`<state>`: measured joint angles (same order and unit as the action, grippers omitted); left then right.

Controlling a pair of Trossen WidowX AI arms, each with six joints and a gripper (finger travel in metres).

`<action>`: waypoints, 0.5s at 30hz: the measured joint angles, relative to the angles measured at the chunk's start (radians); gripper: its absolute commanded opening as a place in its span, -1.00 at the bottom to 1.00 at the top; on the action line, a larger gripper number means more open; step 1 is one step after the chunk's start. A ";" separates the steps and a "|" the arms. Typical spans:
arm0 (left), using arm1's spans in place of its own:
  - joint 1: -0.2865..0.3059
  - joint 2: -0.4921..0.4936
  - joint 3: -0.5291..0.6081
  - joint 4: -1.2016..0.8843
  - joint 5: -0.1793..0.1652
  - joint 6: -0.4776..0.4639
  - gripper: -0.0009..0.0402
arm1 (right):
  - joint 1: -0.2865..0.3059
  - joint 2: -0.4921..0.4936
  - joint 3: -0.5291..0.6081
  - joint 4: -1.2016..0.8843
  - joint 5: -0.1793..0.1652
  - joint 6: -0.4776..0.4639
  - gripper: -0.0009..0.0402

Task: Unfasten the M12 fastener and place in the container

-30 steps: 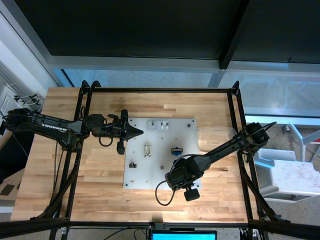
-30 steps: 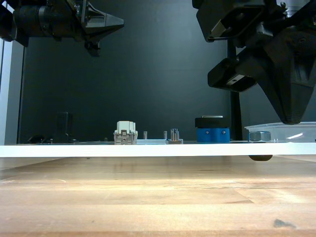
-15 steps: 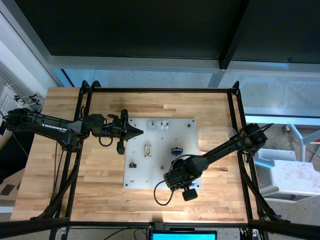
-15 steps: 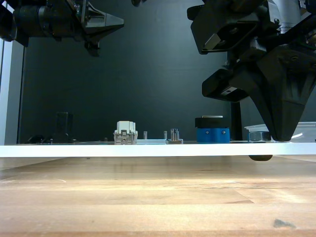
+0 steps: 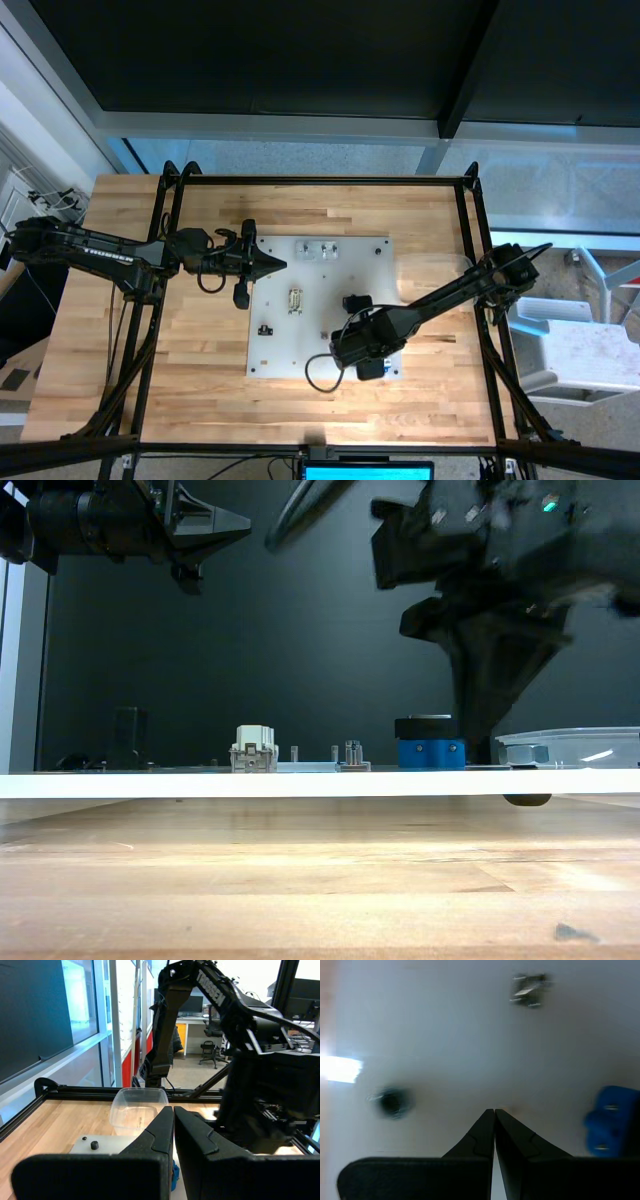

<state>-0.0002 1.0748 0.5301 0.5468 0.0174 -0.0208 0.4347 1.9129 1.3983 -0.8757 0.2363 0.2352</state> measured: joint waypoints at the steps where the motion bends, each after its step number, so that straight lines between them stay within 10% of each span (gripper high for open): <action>1: 0.000 0.000 0.000 0.000 0.000 0.000 -0.96 | 0.002 -0.002 0.000 -0.002 -0.008 0.005 -0.96; 7: 0.000 0.000 0.000 0.000 0.000 0.000 -0.96 | -0.002 -0.013 0.008 -0.010 -0.082 0.032 -0.96; 15: 0.000 0.000 0.000 0.000 0.000 0.000 -0.96 | 0.003 -0.032 0.034 0.001 -0.359 0.085 -0.96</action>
<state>-0.0002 1.0748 0.5301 0.5465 0.0177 -0.0204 0.4381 1.8805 1.4322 -0.8749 -0.1223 0.3206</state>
